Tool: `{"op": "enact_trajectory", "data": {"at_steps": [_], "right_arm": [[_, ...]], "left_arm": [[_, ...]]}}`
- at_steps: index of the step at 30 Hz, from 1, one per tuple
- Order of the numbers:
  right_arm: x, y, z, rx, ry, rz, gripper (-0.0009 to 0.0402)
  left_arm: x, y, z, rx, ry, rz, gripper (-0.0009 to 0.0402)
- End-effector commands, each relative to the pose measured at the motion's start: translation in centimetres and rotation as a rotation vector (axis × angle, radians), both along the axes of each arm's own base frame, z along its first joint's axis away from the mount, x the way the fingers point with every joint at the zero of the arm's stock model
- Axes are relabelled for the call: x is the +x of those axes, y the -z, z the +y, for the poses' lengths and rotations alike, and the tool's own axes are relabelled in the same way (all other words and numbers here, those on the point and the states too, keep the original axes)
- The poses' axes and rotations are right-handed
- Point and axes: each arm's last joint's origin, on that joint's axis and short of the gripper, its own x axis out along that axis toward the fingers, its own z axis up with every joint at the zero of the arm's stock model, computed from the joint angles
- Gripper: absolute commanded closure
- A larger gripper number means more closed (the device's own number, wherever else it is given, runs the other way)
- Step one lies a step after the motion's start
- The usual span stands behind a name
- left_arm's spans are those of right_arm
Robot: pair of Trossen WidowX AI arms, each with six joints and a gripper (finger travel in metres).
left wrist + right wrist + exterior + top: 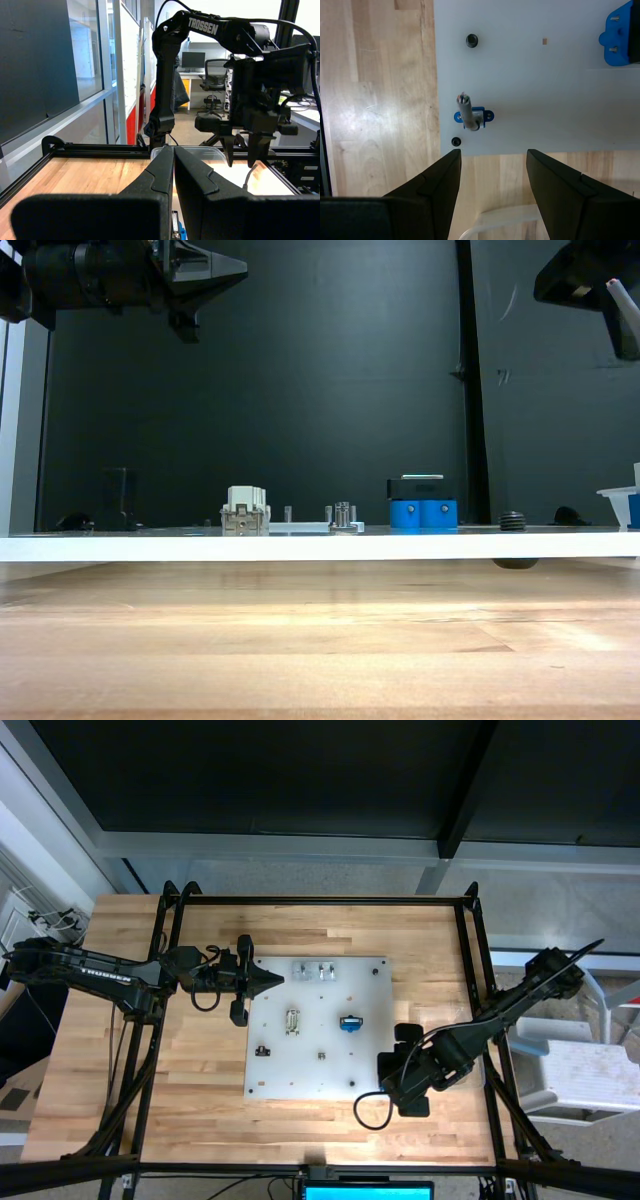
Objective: Remove the rj45 connector and place it in the container
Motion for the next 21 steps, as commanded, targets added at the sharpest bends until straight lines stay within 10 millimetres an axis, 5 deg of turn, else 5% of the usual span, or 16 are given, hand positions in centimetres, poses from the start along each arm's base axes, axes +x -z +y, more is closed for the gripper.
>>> {"op": "enact_trajectory", "data": {"at_steps": [1,21], "right_arm": [[0.2,0.3,0.1,-0.005,-0.002,0.006,0.0211],[1.7,2.8,0.9,-0.032,-0.035,0.032,0.0211]], "left_arm": [[0.0,0.0,0.0,0.000,0.000,0.000,0.0392],[0.0,0.0,0.0,0.000,0.000,0.000,0.0392]]}}
